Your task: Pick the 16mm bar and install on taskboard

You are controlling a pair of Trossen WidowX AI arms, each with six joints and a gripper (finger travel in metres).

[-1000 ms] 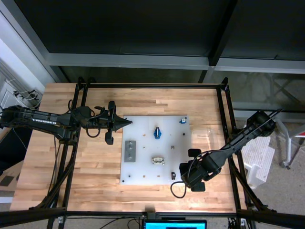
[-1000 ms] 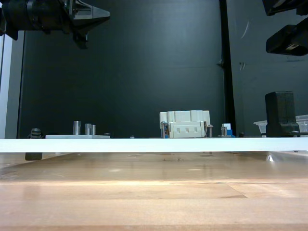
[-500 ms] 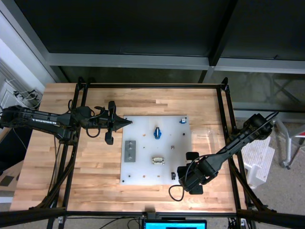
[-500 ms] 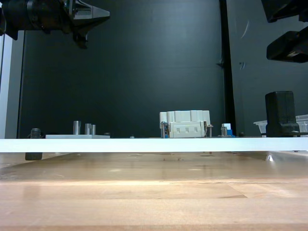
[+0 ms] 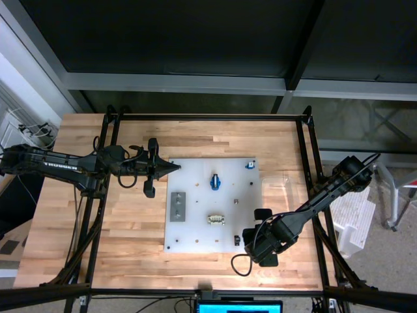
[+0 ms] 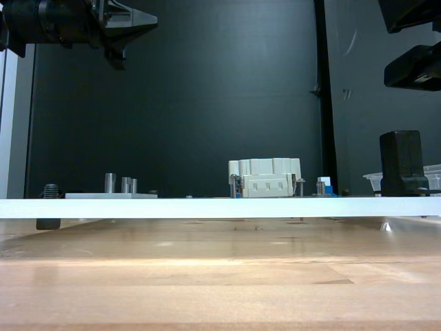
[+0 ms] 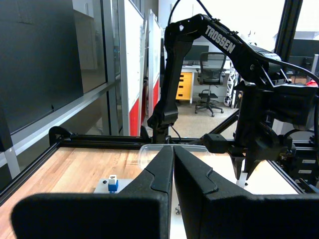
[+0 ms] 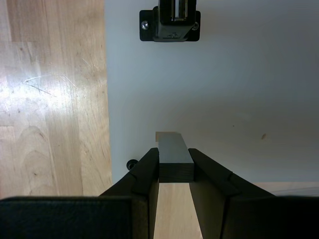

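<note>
Right gripper point(image 5: 260, 244) hovers over the near right corner of the white taskboard point(image 5: 195, 195), and its wrist camera tells the story: the jaws are clamped on the 16mm bar point(image 8: 174, 153), a grey square-ended piece pinched between the two black fingers point(image 8: 147, 172). The bar is held in the air, clear of any seat, and points out over the board's edge, where white panel meets the wooden worktop point(image 5: 130, 241). Further along the board from the bar sits a small black socket block point(image 8: 171, 22), well apart from it.

Over on the other side, the left gripper point(image 5: 171, 167) hangs high beside the board's far left corner. Its jaws are clenched together with nothing between them, fingertip against fingertip in its own wrist view.

On the board: a grey block with upright pegs point(image 5: 178, 206), a pale connector point(image 5: 215, 220) and a blue part point(image 5: 215, 181).
</note>
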